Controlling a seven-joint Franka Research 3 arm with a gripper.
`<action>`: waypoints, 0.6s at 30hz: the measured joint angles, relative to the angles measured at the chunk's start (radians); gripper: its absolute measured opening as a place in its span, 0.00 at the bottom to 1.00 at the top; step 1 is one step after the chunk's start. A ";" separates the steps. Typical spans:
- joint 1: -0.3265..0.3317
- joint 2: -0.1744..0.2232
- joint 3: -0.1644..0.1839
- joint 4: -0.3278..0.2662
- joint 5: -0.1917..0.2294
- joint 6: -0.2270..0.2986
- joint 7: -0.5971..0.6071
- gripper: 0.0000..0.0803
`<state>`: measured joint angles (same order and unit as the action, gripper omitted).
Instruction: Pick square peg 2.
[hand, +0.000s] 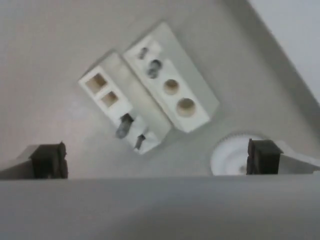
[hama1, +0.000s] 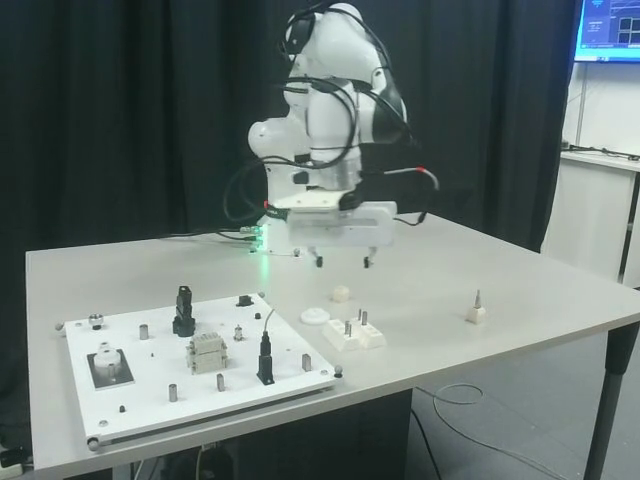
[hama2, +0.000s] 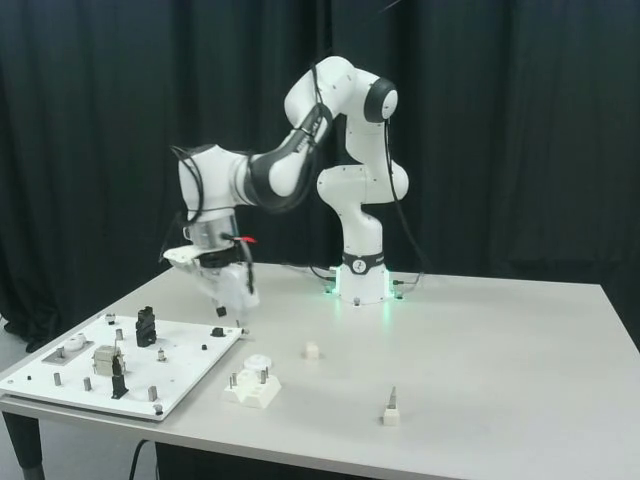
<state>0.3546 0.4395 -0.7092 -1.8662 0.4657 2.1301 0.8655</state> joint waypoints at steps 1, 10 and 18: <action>0.008 0.000 0.003 -0.008 0.000 0.019 -0.020 1.00; 0.030 0.013 0.057 -0.061 -0.009 0.137 -0.142 1.00; 0.031 0.041 0.110 -0.086 -0.031 0.205 -0.243 1.00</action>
<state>0.3852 0.4802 -0.5993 -1.9525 0.4343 2.3355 0.6227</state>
